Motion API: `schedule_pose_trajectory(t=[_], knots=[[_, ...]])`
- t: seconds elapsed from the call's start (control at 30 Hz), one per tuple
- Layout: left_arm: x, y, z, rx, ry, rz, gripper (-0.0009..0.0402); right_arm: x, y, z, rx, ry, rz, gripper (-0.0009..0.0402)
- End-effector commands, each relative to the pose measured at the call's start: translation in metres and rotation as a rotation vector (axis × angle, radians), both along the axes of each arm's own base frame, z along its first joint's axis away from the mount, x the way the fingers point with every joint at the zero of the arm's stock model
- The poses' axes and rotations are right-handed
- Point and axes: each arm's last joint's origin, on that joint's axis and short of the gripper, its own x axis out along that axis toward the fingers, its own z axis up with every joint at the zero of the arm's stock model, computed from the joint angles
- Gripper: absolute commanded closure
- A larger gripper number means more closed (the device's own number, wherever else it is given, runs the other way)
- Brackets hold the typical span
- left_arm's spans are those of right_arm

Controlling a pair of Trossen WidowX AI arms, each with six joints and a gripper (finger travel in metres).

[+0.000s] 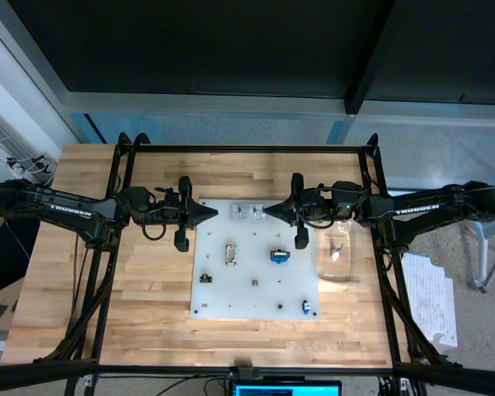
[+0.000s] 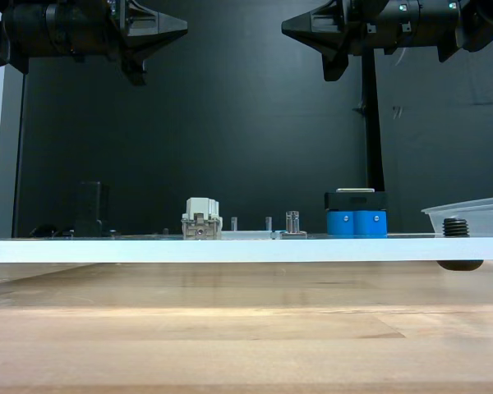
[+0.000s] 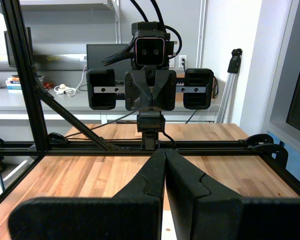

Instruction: Pick the RJ45 connector and install on taskboard

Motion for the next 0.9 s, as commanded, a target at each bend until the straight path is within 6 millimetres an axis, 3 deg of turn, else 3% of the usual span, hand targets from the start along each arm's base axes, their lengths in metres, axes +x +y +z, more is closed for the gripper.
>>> schedule_pose_trajectory(t=[0.03, 0.53, 0.9], knots=[[0.0, 0.0, 0.0, 0.0, 0.0, 0.0, 0.0393, 0.0, 0.0, 0.0, 0.005, 0.0, 0.0, 0.0393], [0.0, 0.0, 0.0, 0.0, 0.0, 0.0, 0.0393, -0.004, 0.002, 0.001, 0.008, 0.021, 0.03, 0.0393], [0.0, 0.0, 0.0, 0.0, 0.0, 0.0, 0.0393, -0.032, 0.002, 0.009, 0.013, 0.13, 0.02, 0.0393]])
